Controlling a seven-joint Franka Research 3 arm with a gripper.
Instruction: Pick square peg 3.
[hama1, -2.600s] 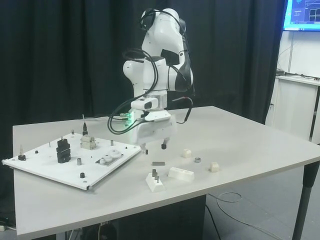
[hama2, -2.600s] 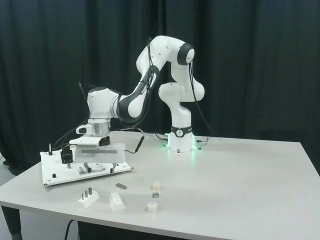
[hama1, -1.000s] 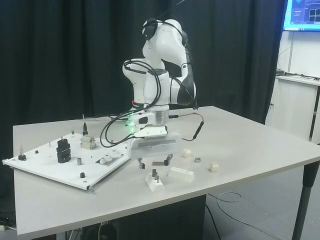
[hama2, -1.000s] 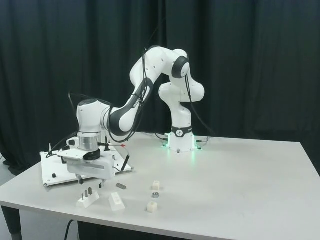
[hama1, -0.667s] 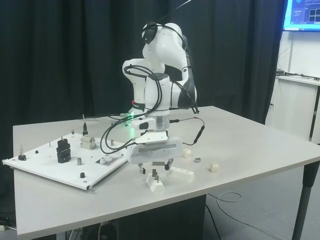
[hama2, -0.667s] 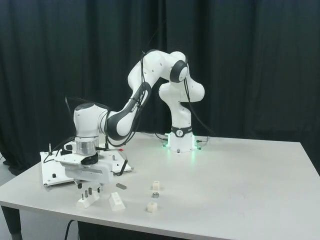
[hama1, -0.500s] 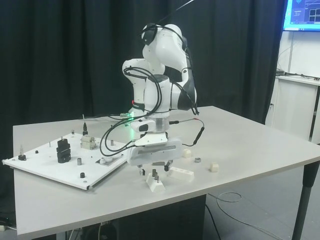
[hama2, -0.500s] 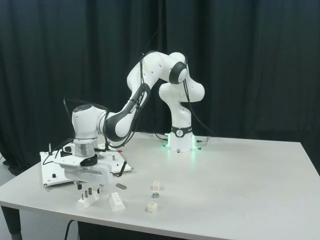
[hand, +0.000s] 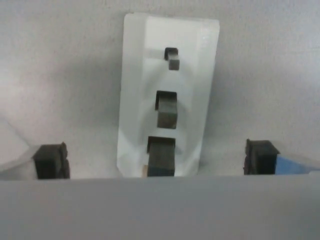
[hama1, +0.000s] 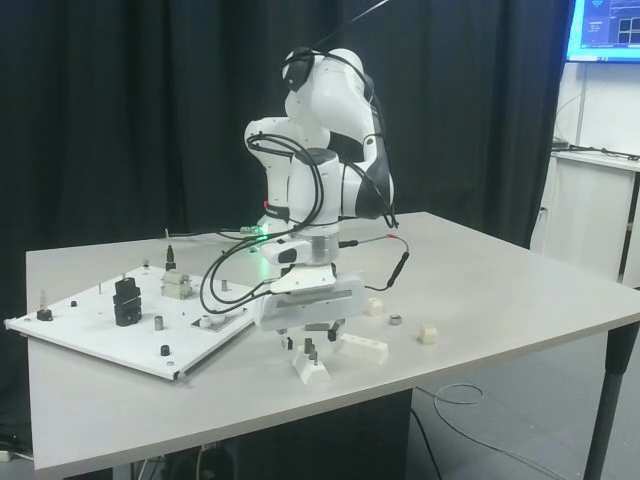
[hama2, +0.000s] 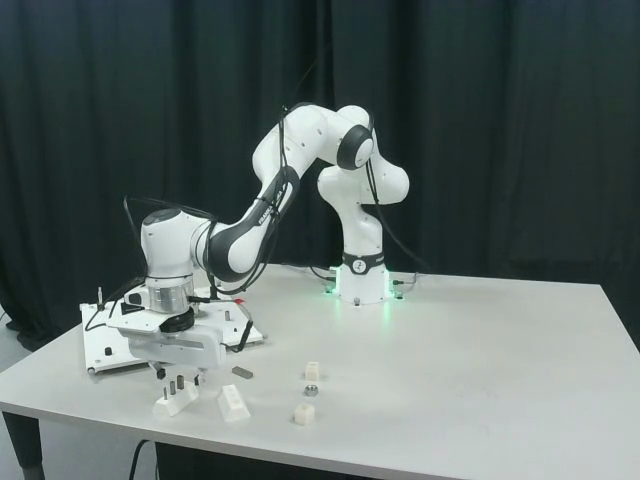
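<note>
Only in the wrist view: three dark square pegs (hand: 166, 109) upright in a row on the white peg holder (hand: 134, 90), graded in size. Which one is peg 3: cannot tell. Gripper (hand: 155, 159) wide open, empty, fingers (hand: 50, 161) straddling the holder's end, touching nothing. Arm (hama2: 262, 205) bent low over the grey table (hama2: 480, 350), hand pointing straight down above the holder (hama1: 310, 366) near the table's front edge.

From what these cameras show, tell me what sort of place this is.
Likely a robotics lab or test cell: a white robot arm bolted on a grey table, black curtains behind, and a white task board of fixtures beside a peg holder.
</note>
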